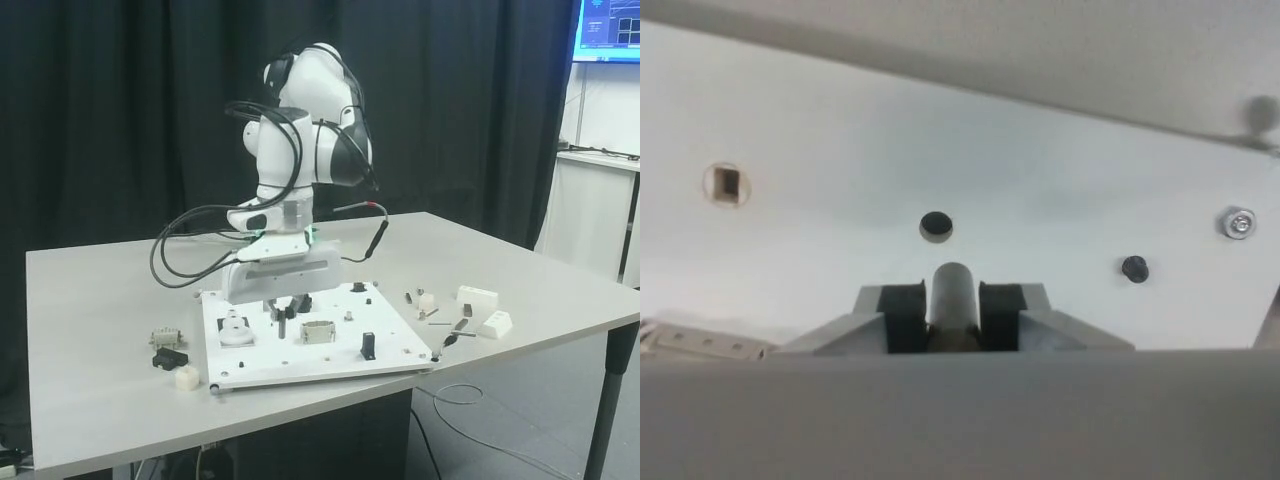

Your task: Place round peg 3.

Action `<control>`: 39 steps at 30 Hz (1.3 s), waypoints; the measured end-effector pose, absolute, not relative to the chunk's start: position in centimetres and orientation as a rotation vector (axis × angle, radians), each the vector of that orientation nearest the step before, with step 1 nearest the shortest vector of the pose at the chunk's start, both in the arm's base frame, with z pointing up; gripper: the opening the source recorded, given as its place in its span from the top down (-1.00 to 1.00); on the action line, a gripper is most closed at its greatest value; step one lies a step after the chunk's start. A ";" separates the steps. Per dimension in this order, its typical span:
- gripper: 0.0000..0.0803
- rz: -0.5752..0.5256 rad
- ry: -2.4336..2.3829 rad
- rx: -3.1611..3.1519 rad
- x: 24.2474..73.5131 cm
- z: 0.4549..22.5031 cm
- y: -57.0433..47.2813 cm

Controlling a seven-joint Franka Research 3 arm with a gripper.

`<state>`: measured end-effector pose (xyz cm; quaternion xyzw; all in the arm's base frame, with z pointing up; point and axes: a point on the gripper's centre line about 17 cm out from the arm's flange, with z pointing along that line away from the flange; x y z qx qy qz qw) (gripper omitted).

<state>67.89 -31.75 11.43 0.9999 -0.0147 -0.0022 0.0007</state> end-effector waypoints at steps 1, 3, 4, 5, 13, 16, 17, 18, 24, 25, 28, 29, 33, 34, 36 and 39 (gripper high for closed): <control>0.73 -0.008 -0.045 3.140 67.9 11.6 -31.7; 0.73 -0.009 -0.044 3.140 68.0 11.9 -31.7; 0.73 -0.010 -0.044 3.140 68.0 12.0 -31.8; 0.73 -0.011 -0.044 3.141 68.0 12.0 -31.8; 0.73 -0.015 -0.043 3.140 67.9 12.3 -31.8; 0.73 -0.015 -0.044 3.140 67.9 12.3 -31.8; 0.73 -0.015 -0.044 3.140 67.9 12.3 -31.8; 0.73 -0.015 -0.044 3.140 67.9 12.3 -31.8; 0.73 -0.015 -0.045 3.139 67.9 12.3 -31.9; 0.73 -0.014 -0.045 3.139 67.9 12.3 -31.9; 0.73 -0.012 -0.047 3.137 67.9 12.3 -32.0; 0.73 -0.011 -0.047 3.136 67.9 12.3 -32.1; 0.73 -0.003 -0.052 3.125 68.0 12.5 -32.6; 0.73 0.000 -0.053 3.120 68.0 12.5 -32.8; 0.73 0.004 -0.053 3.109 67.9 12.6 -33.4; 0.73 0.011 -0.047 3.089 67.8 12.8 -34.4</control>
